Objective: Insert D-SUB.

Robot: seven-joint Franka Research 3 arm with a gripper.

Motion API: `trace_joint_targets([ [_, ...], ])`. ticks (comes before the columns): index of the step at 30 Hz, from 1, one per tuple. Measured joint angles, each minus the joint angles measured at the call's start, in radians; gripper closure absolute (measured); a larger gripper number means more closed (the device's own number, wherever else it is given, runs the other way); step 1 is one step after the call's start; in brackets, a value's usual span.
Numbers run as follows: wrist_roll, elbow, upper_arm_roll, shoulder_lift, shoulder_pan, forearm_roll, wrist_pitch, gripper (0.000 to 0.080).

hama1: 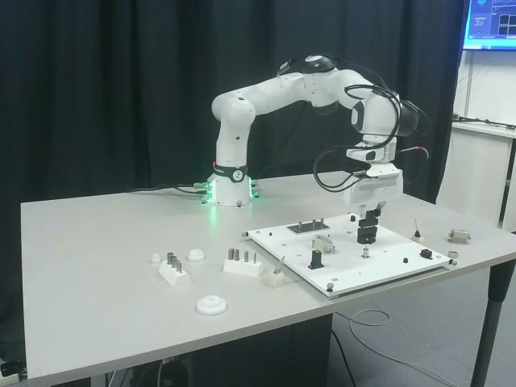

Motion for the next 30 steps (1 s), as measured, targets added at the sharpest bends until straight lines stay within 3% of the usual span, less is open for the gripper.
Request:
trace_joint_targets([
  [30, 0.079, -0.002, 0.0, -0.001, -0.001, 0.002, 0.002, 0.0421],
])
